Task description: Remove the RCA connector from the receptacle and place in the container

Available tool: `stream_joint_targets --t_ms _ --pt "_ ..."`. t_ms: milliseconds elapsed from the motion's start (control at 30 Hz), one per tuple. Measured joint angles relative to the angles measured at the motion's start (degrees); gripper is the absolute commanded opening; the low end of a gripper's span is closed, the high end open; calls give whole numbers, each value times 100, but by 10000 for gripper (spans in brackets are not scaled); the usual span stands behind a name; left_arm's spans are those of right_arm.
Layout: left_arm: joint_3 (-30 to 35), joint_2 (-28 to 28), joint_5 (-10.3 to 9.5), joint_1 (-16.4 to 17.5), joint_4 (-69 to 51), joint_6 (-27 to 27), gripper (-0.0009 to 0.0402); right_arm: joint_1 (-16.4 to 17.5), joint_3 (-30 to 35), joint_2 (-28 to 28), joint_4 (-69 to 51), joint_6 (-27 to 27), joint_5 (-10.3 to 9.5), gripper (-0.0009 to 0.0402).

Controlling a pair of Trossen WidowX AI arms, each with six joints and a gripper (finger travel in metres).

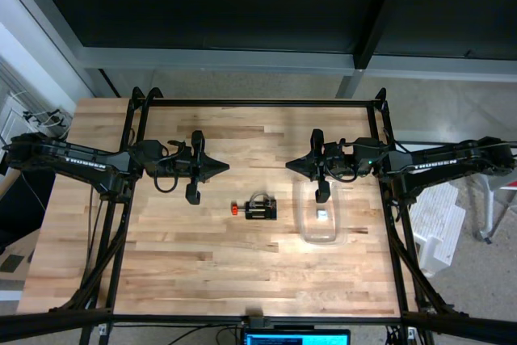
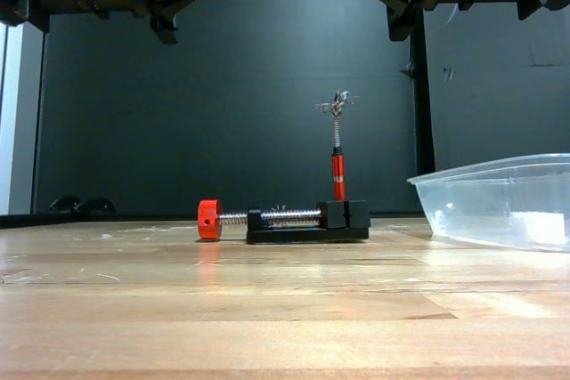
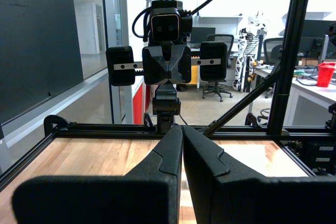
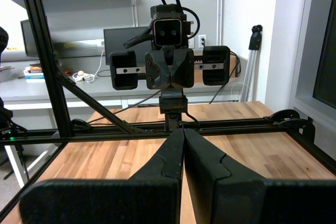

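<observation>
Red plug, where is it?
Low view: the plug stands in the black block, left of the clear tray. Left claw and right claw hover shut high above, apart.

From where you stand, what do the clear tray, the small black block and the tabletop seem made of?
The container looks like clear glossy plastic: its walls are see-through. The receptacle seems matt black plastic or coated metal, with a shiny threaded screw. The table looks like pale wood, grain visible. The left gripper and right gripper, both shut, hover above it, facing each other.
</observation>
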Motion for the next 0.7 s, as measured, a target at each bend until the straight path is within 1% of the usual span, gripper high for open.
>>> stream_joint_targets --t_ms 600,700 --pt "-2 -2 0 0 -2 0 0 2 0 0 -31 13 0 0" --pt "0 -2 0 0 -2 -2 0 4 160 0 -498 57 0 0"
